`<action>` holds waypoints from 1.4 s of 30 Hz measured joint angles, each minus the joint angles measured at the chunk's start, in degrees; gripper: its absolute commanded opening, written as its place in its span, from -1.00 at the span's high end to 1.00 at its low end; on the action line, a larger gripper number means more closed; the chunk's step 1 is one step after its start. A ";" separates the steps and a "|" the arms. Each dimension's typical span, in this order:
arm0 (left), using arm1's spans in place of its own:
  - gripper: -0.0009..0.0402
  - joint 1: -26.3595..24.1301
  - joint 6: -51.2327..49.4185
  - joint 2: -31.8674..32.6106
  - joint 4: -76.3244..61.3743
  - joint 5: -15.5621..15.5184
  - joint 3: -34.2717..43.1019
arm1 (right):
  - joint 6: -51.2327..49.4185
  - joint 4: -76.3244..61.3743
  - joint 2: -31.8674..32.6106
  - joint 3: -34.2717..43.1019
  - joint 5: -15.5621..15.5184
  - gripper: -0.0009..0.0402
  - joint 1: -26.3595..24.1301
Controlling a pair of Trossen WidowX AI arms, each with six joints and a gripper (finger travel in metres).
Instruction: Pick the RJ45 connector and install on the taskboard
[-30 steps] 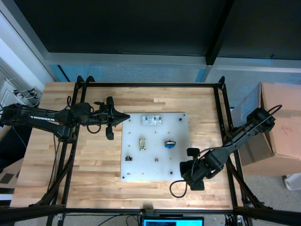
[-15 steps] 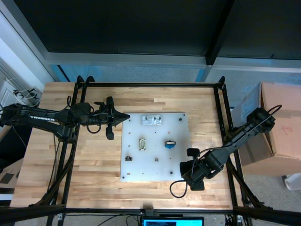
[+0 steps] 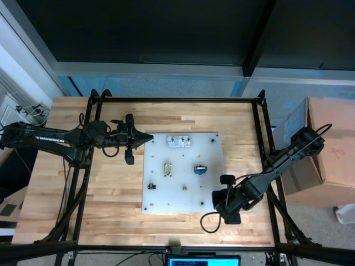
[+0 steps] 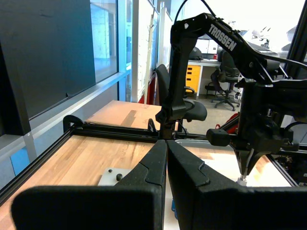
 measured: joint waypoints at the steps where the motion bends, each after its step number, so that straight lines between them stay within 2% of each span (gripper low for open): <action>1: 0.96 0.00 0.00 0.00 0.00 0.00 -0.02 | 0.00 0.42 -0.04 -0.37 0.02 0.96 0.00; 21: 0.96 0.00 0.02 0.00 -0.02 0.00 0.00 | 0.00 1.90 -0.13 -2.03 0.04 0.94 -0.02; 42: 0.96 0.00 0.00 0.00 -0.02 0.00 0.00 | -1.03 0.85 -1.53 -1.51 -0.09 0.38 -0.09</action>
